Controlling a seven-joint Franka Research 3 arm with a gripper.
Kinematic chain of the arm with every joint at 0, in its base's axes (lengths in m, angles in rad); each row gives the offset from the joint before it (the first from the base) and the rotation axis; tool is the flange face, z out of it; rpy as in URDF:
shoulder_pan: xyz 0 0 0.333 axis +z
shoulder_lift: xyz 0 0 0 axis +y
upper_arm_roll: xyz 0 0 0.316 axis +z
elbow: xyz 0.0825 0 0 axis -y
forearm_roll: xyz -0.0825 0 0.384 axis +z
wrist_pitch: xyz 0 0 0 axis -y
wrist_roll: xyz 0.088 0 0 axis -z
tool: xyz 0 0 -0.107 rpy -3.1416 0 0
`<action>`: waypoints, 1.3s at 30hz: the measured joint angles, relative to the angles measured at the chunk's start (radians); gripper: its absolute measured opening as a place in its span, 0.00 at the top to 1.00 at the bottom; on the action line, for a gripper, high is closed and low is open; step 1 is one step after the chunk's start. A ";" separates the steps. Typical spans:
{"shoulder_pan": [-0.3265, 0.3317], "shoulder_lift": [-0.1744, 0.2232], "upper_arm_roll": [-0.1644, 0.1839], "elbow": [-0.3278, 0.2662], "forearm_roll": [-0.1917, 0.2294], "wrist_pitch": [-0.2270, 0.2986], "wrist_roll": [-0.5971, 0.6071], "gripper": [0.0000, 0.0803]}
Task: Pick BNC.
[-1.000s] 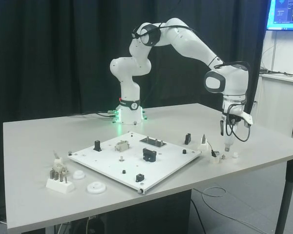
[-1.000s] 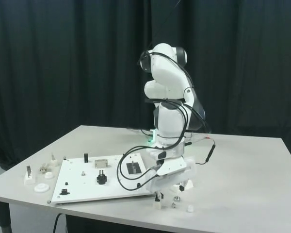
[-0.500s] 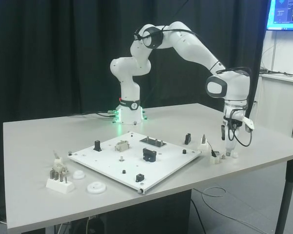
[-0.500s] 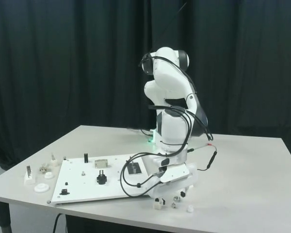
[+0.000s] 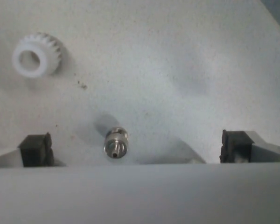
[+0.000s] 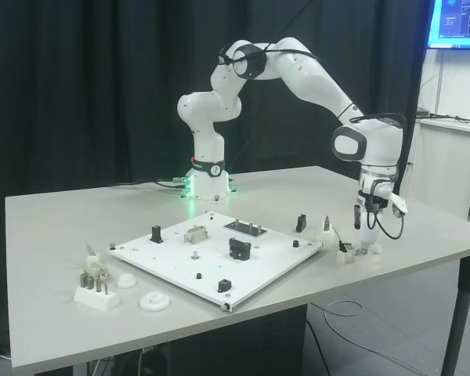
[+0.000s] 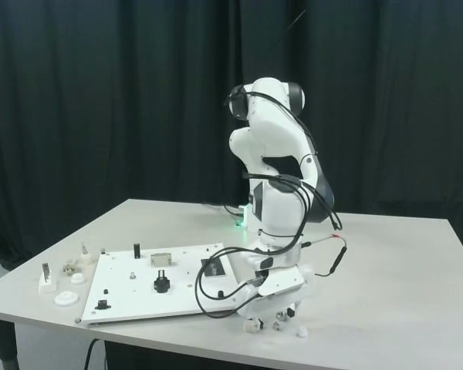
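The BNC (image 5: 115,142) is a small grey metal connector standing upright on the grey table. It sits between my two black fingertips (image 5: 36,149), nearer to that one than to the other, and neither touches it. My gripper (image 5: 135,148) is open and low over the table near the front right corner in the first room view (image 6: 366,246). In the second room view the BNC (image 7: 278,324) shows just under the gripper (image 7: 282,313).
A small white gear (image 5: 36,55) lies close to the BNC, and also shows in the second room view (image 7: 302,331). A white block with a black plug (image 6: 345,253) stands beside the gripper. The white board (image 6: 219,254) with several black fittings lies to its left.
The arm has lowered the gripper towards the table, down around the BNC. The parts on the table have not moved.
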 joint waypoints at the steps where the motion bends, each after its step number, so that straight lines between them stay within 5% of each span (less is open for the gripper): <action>1: 0.000 0.001 -0.001 0.000 0.000 0.000 0.000 0.00; 39: 0.000 0.033 -0.010 -0.002 0.008 0.009 0.014 0.00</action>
